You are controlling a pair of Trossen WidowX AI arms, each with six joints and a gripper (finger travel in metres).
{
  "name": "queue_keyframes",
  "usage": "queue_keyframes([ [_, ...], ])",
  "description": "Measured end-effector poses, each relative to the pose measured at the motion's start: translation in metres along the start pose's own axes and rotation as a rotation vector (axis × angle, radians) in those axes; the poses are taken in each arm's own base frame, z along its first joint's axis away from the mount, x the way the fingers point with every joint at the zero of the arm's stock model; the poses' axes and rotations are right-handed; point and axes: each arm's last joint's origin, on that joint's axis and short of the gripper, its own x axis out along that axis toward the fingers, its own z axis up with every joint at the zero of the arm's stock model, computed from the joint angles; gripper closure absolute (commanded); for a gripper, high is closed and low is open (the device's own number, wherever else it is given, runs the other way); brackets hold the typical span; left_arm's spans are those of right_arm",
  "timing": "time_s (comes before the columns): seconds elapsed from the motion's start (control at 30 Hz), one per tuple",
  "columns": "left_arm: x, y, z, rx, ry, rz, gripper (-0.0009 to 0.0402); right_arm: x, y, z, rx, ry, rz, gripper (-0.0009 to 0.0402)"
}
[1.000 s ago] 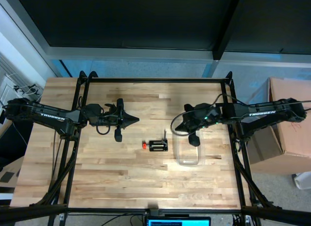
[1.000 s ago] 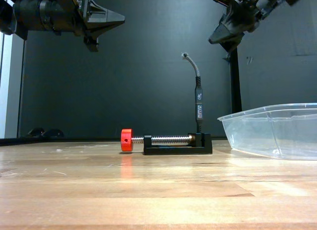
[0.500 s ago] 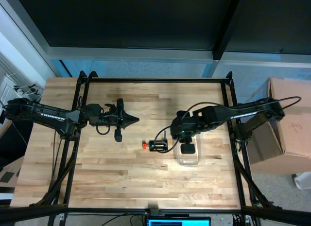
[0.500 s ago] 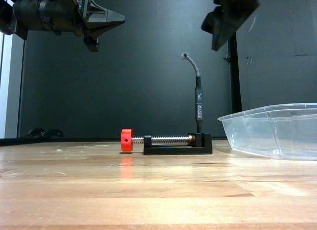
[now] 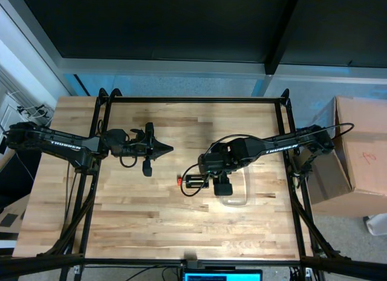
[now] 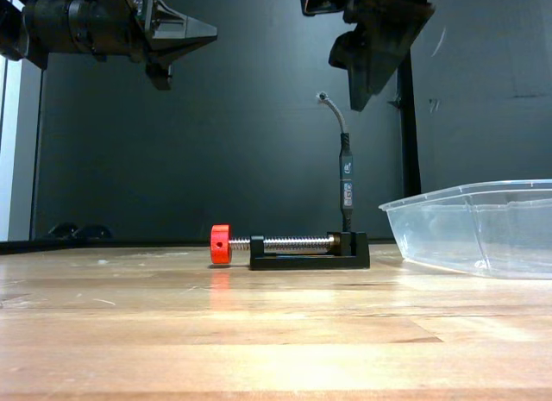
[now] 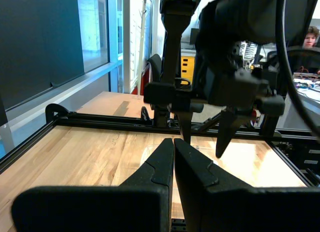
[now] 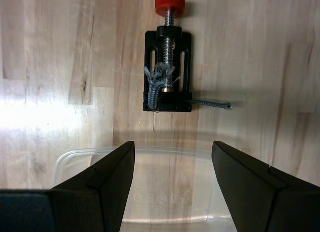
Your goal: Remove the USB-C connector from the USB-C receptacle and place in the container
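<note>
The USB-C connector (image 6: 348, 187) stands upright in its receptacle, which is held in a small black clamp (image 6: 309, 248) with a red knob (image 6: 221, 244). A short frayed cable stub curves from its top. In the right wrist view the connector (image 8: 158, 87) shows end-on over the clamp (image 8: 168, 71). My right gripper (image 6: 359, 90) hangs open above the connector, slightly to its right, touching nothing; its fingers (image 8: 112, 177) frame the container's near rim. My left gripper (image 5: 168, 149) is shut and empty, high over the table's left half. The clear plastic container (image 6: 479, 224) sits just right of the clamp.
The clamp (image 5: 196, 182) lies mid-table with the container (image 5: 237, 198) against its right side. A black frame (image 5: 193, 100) borders the wooden table. The left wrist view shows the right gripper (image 7: 202, 139) hanging straight ahead of the shut left gripper (image 7: 173, 144).
The right arm has swung left from over the container to above the clamp, and its jaws have gone from shut to open. The left arm and the connector have not moved.
</note>
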Motion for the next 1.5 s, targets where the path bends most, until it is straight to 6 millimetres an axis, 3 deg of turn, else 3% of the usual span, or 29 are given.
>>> queue_keyframes([
  [0.47,0.000,0.000,0.000,0.000,0.000,0.000,0.0393,0.039,0.007,0.013,-0.017,0.038,0.008,0.0184],
  [0.8,0.000,0.000,0.000,0.000,0.000,0.000,0.0393,0.053,0.008,0.011,-0.017,0.020,0.026,0.0222],
  [1.07,0.000,0.000,0.000,0.000,0.000,0.000,0.0393,0.054,0.009,0.012,-0.032,0.008,0.029,0.0278],
  [1.33,0.000,0.000,0.000,0.000,0.000,0.000,0.0393,0.054,0.008,0.012,-0.033,0.007,0.028,0.0396],
  [1.5,0.000,0.000,0.000,0.000,0.001,0.000,0.0393,0.054,0.008,0.012,-0.034,0.007,0.027,0.0387],
])
